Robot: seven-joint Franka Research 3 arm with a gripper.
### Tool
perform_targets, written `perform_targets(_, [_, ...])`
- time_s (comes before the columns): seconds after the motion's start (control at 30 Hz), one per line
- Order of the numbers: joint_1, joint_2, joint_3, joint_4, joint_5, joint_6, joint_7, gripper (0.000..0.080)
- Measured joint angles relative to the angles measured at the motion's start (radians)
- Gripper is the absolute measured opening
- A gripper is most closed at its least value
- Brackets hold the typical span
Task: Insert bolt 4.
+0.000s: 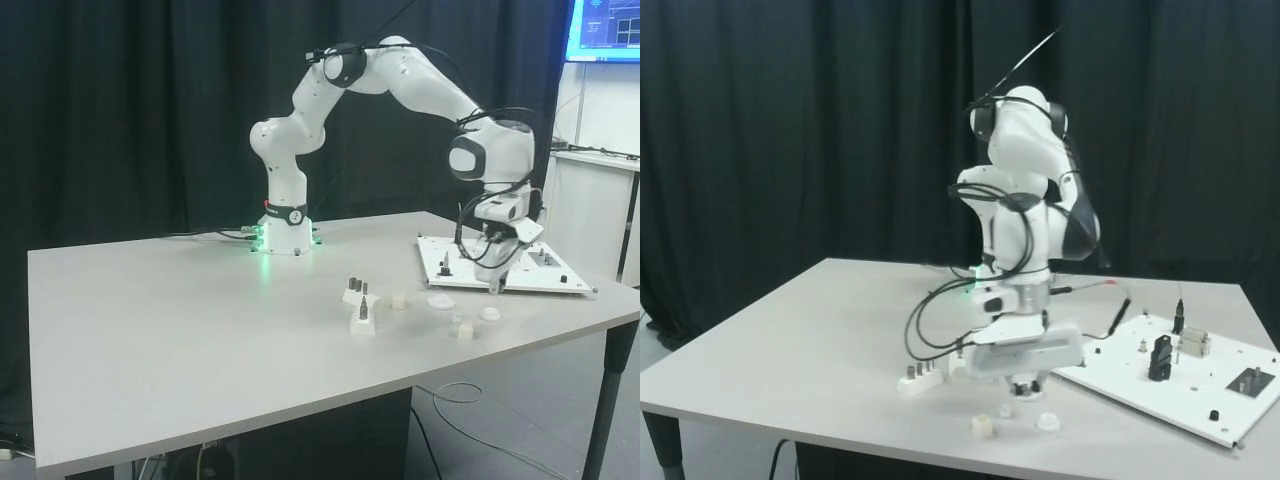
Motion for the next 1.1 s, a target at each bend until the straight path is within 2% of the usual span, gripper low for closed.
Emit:
perform_targets(0.7, [0.174,0.002,0.0,0.039,0.0,-0.012,0.195,0.0245])
perform_targets(0.87, [0.215,0.016,0.0,0.059,0.001,-0.009,0.235,0.0245])
perform_targets(1.1, [0.271,0.054,0.001,0.108,0.005,0.001,0.302,0.0245])
